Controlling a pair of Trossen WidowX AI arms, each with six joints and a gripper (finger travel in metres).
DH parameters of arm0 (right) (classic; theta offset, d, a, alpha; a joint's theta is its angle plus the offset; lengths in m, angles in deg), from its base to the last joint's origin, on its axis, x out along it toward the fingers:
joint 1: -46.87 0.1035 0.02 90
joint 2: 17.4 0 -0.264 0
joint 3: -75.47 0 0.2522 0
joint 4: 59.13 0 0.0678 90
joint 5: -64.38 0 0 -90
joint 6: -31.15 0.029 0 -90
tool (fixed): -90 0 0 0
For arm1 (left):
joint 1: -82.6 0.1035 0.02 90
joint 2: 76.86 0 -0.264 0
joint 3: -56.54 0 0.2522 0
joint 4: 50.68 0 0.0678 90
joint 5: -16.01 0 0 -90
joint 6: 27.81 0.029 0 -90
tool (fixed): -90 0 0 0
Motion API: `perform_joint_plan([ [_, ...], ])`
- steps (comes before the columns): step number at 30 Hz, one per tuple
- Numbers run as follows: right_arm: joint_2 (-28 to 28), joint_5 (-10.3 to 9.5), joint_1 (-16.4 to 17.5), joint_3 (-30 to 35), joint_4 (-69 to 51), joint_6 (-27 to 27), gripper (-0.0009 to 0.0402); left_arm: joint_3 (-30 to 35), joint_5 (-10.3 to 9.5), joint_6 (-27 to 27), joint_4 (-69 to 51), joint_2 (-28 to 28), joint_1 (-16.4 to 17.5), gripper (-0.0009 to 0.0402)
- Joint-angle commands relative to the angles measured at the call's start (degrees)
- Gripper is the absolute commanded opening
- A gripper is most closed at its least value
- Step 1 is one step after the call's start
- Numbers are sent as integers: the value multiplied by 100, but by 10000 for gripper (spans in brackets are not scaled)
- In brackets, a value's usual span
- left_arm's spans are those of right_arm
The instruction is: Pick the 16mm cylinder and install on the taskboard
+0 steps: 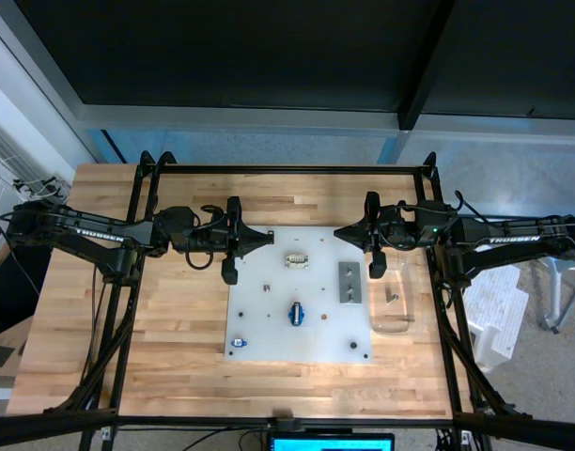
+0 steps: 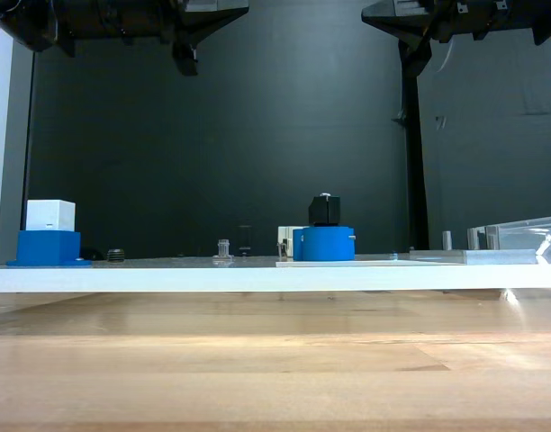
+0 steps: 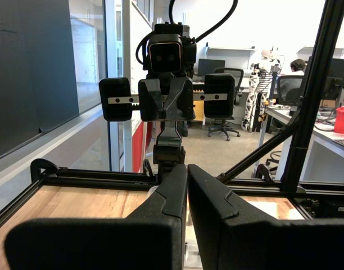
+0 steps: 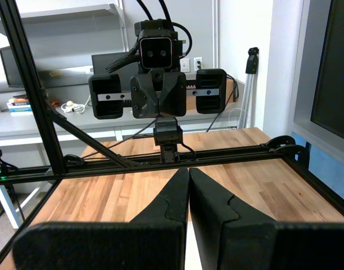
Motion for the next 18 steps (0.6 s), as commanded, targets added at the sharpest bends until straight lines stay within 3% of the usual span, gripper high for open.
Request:
perform_joint_plan([
  [1, -2, 0, 4, 0, 4, 2, 0, 0, 0, 2, 0, 0, 0, 1],
  [18, 17, -13, 9, 136, -420, 2, 0, 0, 2, 2, 0, 0, 2, 1],
])
